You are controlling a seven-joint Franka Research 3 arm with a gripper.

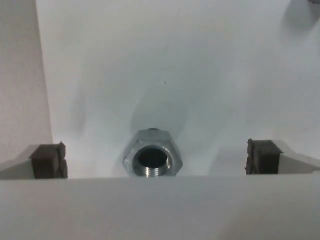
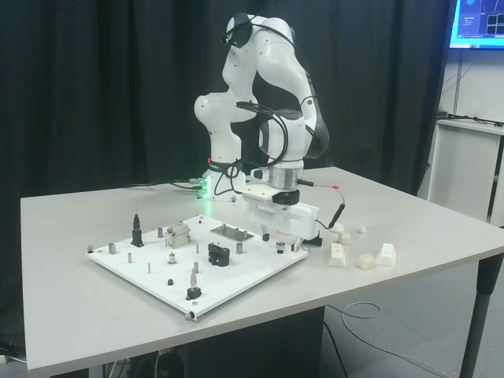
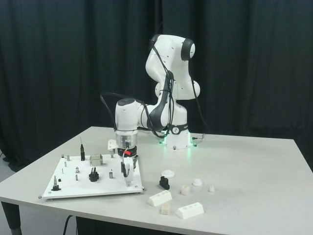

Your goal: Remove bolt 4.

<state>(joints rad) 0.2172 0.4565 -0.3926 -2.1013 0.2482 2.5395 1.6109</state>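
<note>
- Bolt [image 1: 153, 160]: lower centre of the wrist view, nearest the camera. A grey hexagonal head with a threaded bore, standing upright on the white board [image 1: 200, 75].
- Gripper [image 1: 155, 160]: fingers spread wide, one black pad [image 1: 49, 161] at lower left, the other at lower right; the bolt sits between them, touching neither.
- First room view: gripper [image 2: 272, 235] hangs low over the right-hand corner of the board [image 2: 236, 279], centre frame.
- Board carries further small black and grey fittings left of the gripper.
- Grey table [image 2: 71, 299]: white blocks [image 2: 362, 258] lie right of the board.
</note>
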